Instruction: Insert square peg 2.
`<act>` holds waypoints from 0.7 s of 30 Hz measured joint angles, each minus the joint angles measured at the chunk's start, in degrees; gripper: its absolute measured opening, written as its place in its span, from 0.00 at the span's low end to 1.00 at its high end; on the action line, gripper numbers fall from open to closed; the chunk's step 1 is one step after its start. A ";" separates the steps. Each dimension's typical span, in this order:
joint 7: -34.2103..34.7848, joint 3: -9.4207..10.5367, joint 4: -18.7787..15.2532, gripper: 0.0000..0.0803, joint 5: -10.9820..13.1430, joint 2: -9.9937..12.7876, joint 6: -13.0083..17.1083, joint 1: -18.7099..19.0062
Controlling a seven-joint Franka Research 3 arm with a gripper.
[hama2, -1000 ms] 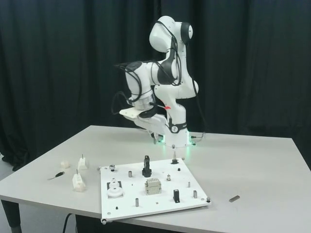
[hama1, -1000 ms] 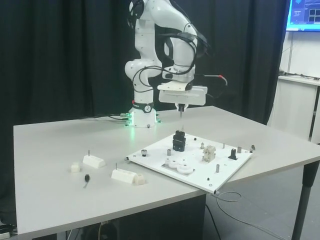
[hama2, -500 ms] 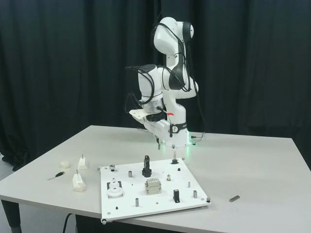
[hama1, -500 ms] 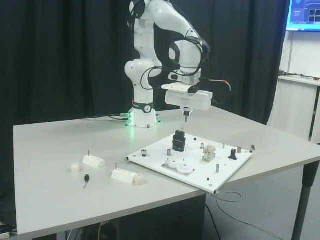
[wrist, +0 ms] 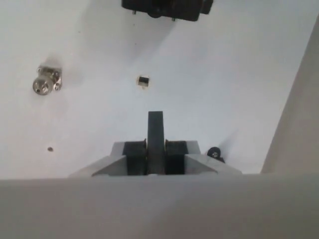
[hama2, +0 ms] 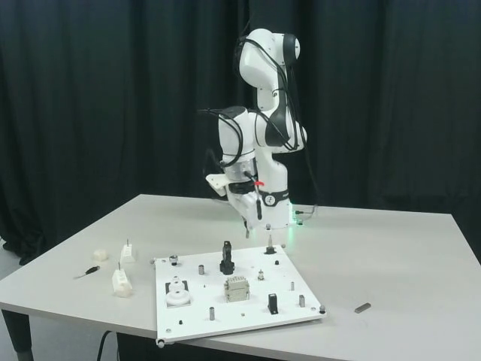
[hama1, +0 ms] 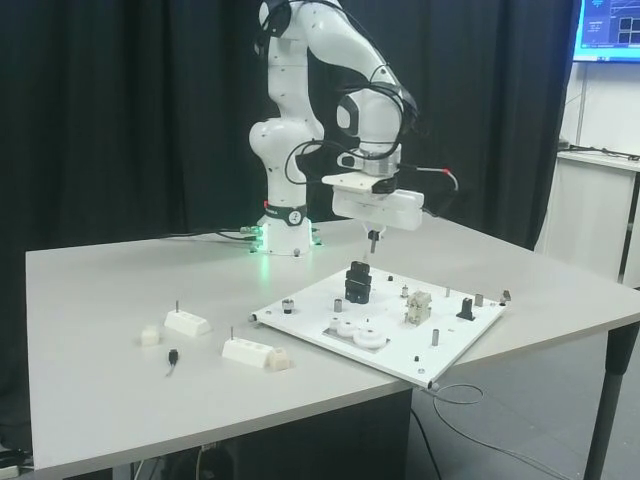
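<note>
— What's moved since a second ago?
— Swinging out from its base, the arm (hama1: pixel 340 60) has carried the tool (hama1: pixel 372 236) over the far edge of the white board (hama1: pixel 455 345), lower than before.
— And the tool itself?
— Clamped on the square peg (wrist: pixel 155 137), a slim dark bar sticking out past the black fingertips (wrist: pixel 133 155), held above the board.
— Where is the hole?
— A small square hole (wrist: pixel 143 80) lies in the board just ahead of the peg's tip in the wrist view, apart from it. A black fixture (hama1: pixel 358 282) stands nearby.
— Anything else on the bench (hama1: pixel 90 290)?
— Two white blocks (hama1: pixel 187 322) with pins beside the board, and a small dark bar (hama2: pixel 362 307) lying off its other side
</note>
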 joint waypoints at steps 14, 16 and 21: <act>9.25 0.47 -3.63 0.09 0.62 0.30 6.12 0.02; 9.25 0.47 -4.03 0.09 0.98 0.53 7.00 0.02; 9.10 0.47 -4.44 0.09 2.36 1.63 8.70 0.02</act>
